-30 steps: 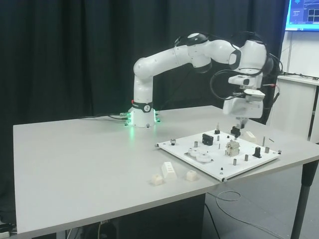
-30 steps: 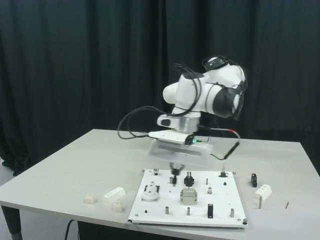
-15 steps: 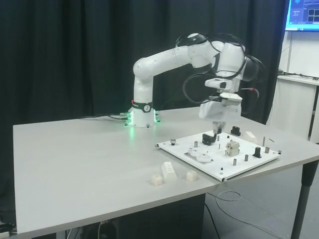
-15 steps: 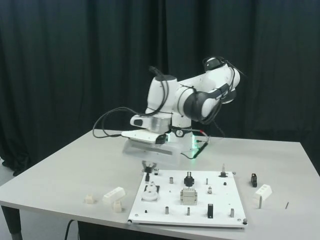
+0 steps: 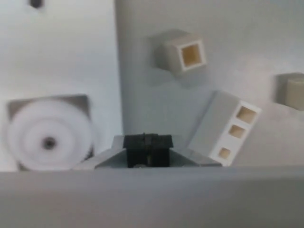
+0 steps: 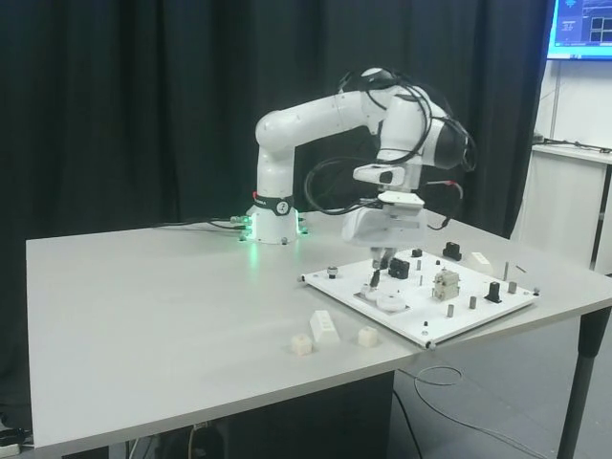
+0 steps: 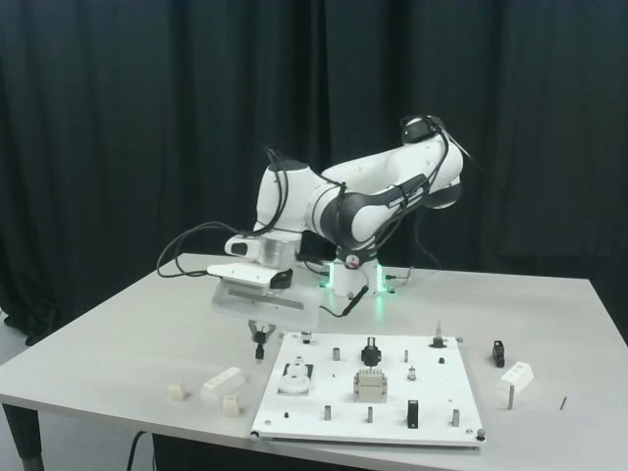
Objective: Place USB.
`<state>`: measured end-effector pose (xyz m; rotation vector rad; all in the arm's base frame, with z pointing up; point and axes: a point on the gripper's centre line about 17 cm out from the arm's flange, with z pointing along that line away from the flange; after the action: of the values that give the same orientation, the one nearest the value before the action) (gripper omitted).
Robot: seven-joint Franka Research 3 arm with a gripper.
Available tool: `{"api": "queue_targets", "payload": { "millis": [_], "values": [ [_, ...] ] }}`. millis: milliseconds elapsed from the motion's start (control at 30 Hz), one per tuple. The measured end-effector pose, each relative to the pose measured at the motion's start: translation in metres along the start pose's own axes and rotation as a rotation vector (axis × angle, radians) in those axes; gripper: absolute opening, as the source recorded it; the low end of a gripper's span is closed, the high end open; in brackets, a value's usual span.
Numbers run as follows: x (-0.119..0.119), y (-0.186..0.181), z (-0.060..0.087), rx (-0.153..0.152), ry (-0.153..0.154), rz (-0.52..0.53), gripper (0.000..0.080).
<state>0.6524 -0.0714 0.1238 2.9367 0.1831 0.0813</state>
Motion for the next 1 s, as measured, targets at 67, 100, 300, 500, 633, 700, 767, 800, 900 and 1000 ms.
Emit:
{"api": "queue_targets", "payload": {
  "millis": [67, 100, 300, 500, 633, 700, 767, 800, 900, 1000],
  "values": [
    [-0.003, 0.005, 0.003, 0.000, 0.005, -0.006, 0.0022],
    [-0.004, 0.007, 0.004, 0.001, 0.009, -0.007, 0.0022],
    [-0.010, 0.017, 0.011, 0.010, 0.025, 0.016, 0.0022],
    [-0.013, 0.022, 0.016, 0.015, 0.034, 0.019, 0.0264],
    [-0.014, 0.027, 0.017, 0.011, 0.035, 0.023, 0.0576],
    [-0.014, 0.030, 0.017, 0.006, 0.037, 0.026, 0.0576],
    [-0.014, 0.034, 0.018, 0.000, 0.040, 0.029, 0.0576],
    [-0.014, 0.036, 0.018, -0.003, 0.042, 0.030, 0.0576],
    [-0.013, 0.041, 0.018, -0.012, 0.047, 0.031, 0.0786],
    [-0.014, 0.046, 0.019, -0.018, 0.049, 0.029, 0.0786]
  ]
}}
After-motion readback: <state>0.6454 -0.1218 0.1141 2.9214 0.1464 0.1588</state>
